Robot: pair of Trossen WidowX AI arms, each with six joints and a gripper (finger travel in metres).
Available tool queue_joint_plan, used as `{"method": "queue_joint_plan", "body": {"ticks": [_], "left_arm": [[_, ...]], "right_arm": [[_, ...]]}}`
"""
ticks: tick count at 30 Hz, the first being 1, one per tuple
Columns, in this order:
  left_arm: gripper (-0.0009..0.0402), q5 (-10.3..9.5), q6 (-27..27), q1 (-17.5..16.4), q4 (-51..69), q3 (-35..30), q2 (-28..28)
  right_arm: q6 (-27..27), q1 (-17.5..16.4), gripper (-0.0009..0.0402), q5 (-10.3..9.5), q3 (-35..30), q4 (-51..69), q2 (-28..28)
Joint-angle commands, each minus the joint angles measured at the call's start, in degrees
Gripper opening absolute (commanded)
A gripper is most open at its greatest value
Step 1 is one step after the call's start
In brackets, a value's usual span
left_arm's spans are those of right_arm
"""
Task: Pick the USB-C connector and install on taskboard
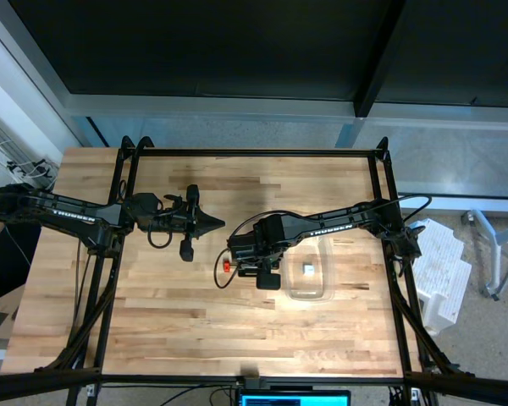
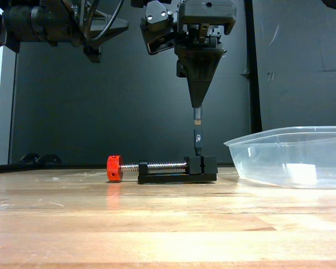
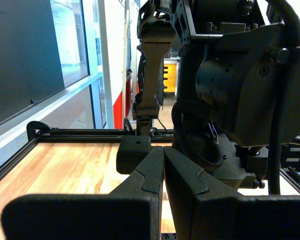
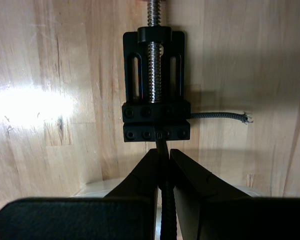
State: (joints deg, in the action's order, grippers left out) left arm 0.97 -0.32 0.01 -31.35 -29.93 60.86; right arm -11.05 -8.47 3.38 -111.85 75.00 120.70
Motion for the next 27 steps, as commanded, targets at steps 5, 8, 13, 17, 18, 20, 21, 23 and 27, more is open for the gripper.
{"method": "queue_joint_plan", "body": {"ticks": [5, 8, 13, 17, 18, 20, 21, 23, 27], "left_arm": [[0.0, 0.02, 0.0, -0.02, -0.02, -0.02, 0.0], [0.0, 0.02, 0.0, 0.0, -0.02, -0.02, 0.0], [0.0, 0.0, 0.0, -0.02, -0.02, -0.02, 0.0], [0.0, 0.02, 0.0, -0.02, -0.02, -0.02, 0.0], [0.0, 0.0, 0.0, 0.0, -0.02, -0.02, 0.0], [0.0, 0.0, 0.0, 0.0, -0.02, -0.02, 0.0], [0.0, 0.0, 0.0, -0.02, -0.02, -0.02, 0.0], [0.0, 0.02, 0.0, 0.0, -0.02, -0.02, 0.0], [0.0, 0.0, 0.0, 0.0, -0.02, -0.02, 0.0]], "right_arm": [[-0.04, -0.02, 0.0, 0.02, 1.09, -1.53, -0.07], [-0.09, -0.04, 0.0, -0.02, 1.51, -1.55, -0.07], [-0.13, -0.04, 0.0, -0.11, 1.6, -1.53, -0.07], [-0.15, -0.02, 0.0, 0.0, 1.66, -1.53, -0.07], [-0.15, -0.02, 0.0, 0.0, 1.7, -1.53, -0.07], [-0.13, -0.02, 0.0, 0.0, 1.7, -1.53, -0.07], [-0.13, -0.02, 0.0, 0.0, 1.7, -1.53, -0.07], [-0.13, -0.02, 0.0, 0.0, 1.77, -1.53, -0.07], [-0.13, -0.02, 0.0, 0.02, 2.05, -1.53, -0.07]]}}
